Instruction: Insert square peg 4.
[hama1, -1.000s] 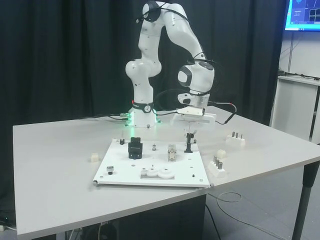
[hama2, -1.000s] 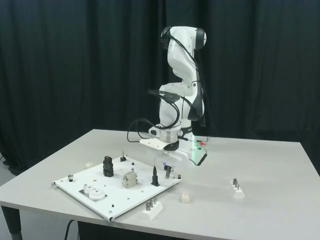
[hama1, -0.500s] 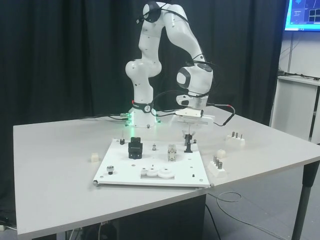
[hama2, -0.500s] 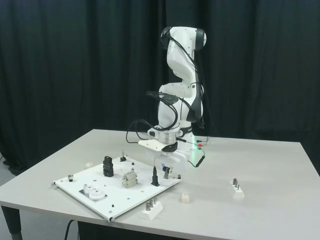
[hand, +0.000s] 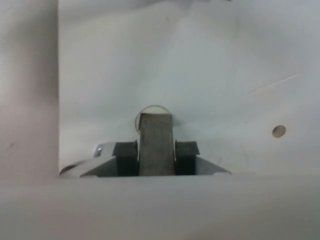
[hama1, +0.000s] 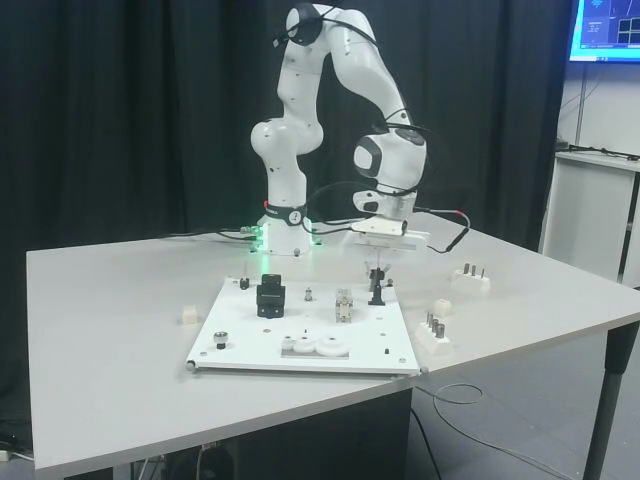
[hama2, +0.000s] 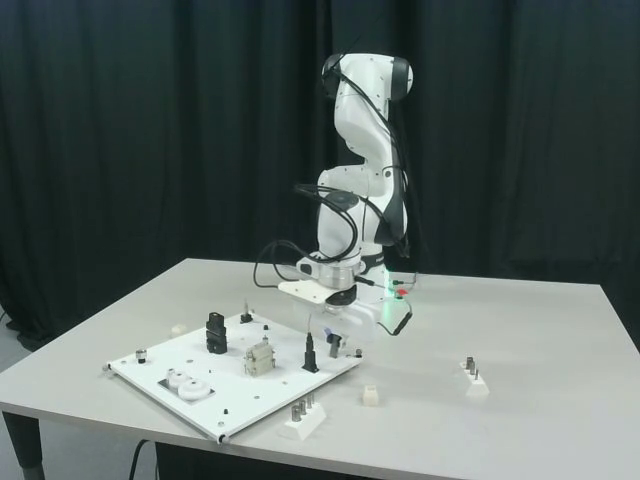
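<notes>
- Wrist view: the hand (hand: 156, 159) is closed on the square peg (hand: 155, 142), a grey bar clamped between two black finger pads (hand: 125, 158). The peg's far end lies over a round hole (hand: 153, 113) in the white assembly board (hand: 200, 75). A second, smaller hole (hand: 279, 131) sits well apart on the same board. Along one side the board's edge meets the grey worktop (hand: 27, 90).
- First room view: the grey worktop (hama1: 110, 300) carries the white assembly board (hama1: 250, 330), which lies flat in front of the white arm (hama1: 330, 90). The hand (hama1: 378, 262) hangs above the board's far right corner, near a black upright fixture (hama1: 376, 290); the peg is too small to make out here. On the board stand a black block (hama1: 270, 298) and a row of white gears (hama1: 318, 347). Off the board are a small white cube (hama1: 188, 314) and two white peg holders (hama1: 438, 336) (hama1: 470, 278). Black curtains (hama1: 120, 100) close off the room behind, a screen (hama1: 607, 28) shows at the upper right with writing too small to read, and a white cabinet (hama1: 590, 210) stands beneath it.
- Second room view: the hand (hama2: 333, 345) is seen from the other side, low over the board (hama2: 190, 380) at its corner nearest the arm's base. A green light (hama2: 385, 290) glows at that base. The screen and cabinet are out of this picture; black curtains (hama2: 150, 120) fill the whole background.
</notes>
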